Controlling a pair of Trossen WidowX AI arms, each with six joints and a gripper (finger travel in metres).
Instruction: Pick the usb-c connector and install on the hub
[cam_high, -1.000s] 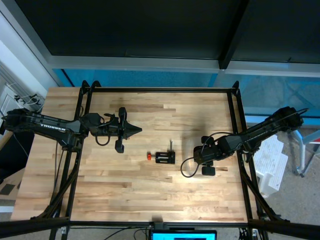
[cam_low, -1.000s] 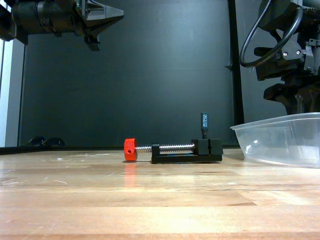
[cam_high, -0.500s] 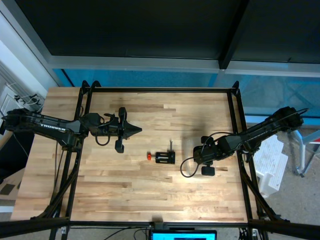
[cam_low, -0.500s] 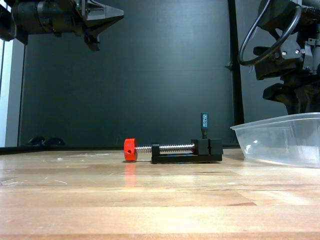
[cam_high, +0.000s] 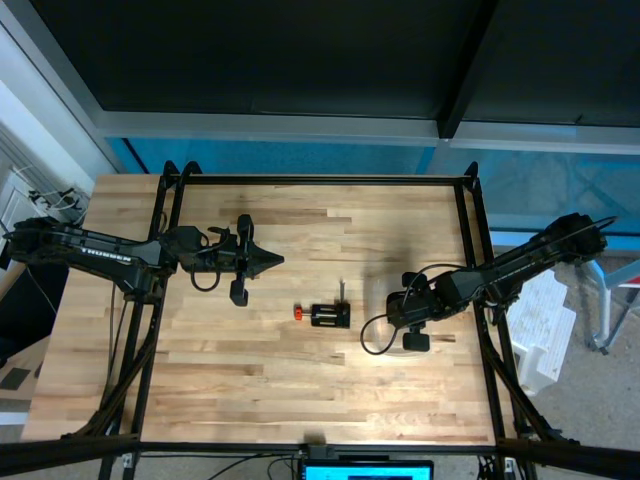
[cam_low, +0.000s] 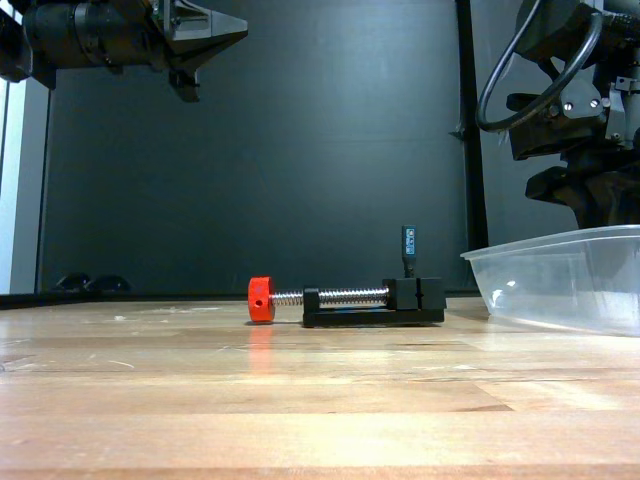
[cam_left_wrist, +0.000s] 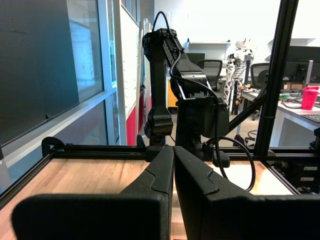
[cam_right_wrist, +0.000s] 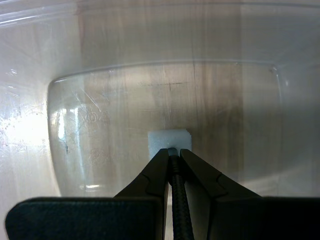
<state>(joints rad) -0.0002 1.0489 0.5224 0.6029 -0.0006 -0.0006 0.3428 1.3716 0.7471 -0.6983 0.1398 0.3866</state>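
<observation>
Pick step, by the look of it: the right gripper (cam_right_wrist: 173, 150) hangs inside the clear tray (cam_right_wrist: 65, 125), jaws clamped on a thin dark-grey piece, apparently the usb-c connector (cam_right_wrist: 175, 172), with a white square piece (cam_right_wrist: 169, 137) just beyond their tips. Next comes a lift over the tray wall and a carry to the hub (cam_high: 330, 315), a small black block with a red-orange knob, well apart from those jaws. The left gripper (cam_left_wrist: 173, 147) sits parked aloft, jaws together.

The left arm (cam_high: 90, 250) reaches level from the left edge, its left gripper (cam_high: 270, 260) high above the table, pointing right, fingers pressed together. The right arm (cam_high: 530, 257) slopes down from the right; the right gripper (cam_right_wrist: 173, 151) points downward, pinching the usb-c connector (cam_right_wrist: 174, 167)
</observation>
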